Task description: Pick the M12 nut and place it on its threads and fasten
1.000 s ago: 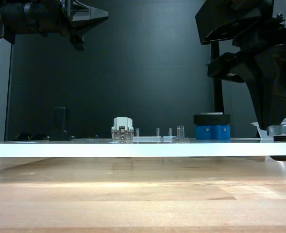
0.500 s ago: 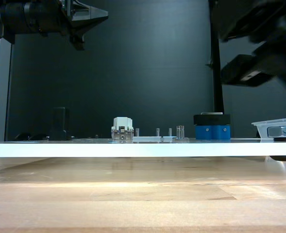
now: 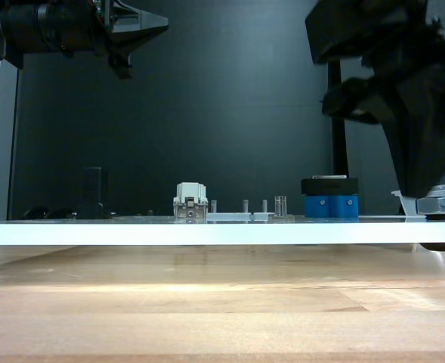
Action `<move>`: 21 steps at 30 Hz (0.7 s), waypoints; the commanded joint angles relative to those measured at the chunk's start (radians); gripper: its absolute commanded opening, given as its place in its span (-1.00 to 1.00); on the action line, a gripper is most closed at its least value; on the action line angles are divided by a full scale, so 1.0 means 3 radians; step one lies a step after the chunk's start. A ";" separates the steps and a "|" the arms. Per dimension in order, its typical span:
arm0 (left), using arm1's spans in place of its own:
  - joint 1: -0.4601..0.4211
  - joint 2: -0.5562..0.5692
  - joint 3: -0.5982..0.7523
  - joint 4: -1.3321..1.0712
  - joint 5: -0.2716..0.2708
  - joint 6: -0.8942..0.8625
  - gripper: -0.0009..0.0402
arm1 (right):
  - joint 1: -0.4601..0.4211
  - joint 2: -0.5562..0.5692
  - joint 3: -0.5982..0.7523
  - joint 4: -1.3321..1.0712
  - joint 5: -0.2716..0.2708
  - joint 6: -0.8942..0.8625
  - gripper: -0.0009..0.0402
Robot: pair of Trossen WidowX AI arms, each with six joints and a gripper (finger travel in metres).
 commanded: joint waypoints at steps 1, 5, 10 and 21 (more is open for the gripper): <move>0.0000 0.0001 0.0000 0.0000 0.0000 0.0000 -0.96 | -0.0003 0.0020 -0.0003 -0.0006 -0.0037 0.0000 -0.96; 0.0000 0.0001 0.0000 0.0000 0.0000 0.0000 -0.96 | -0.0004 -0.0020 0.0034 -0.0114 -0.0984 -0.0168 -0.96; 0.0000 0.0001 0.0000 0.0000 0.0000 0.0000 -0.96 | -0.0004 -0.0071 0.0051 -0.0195 -0.1160 -0.0201 -0.96; 0.0000 0.0005 0.0000 0.0000 0.0000 0.0000 -0.96 | -0.0013 -0.0072 0.0051 -0.0172 -0.0106 -0.0089 -0.96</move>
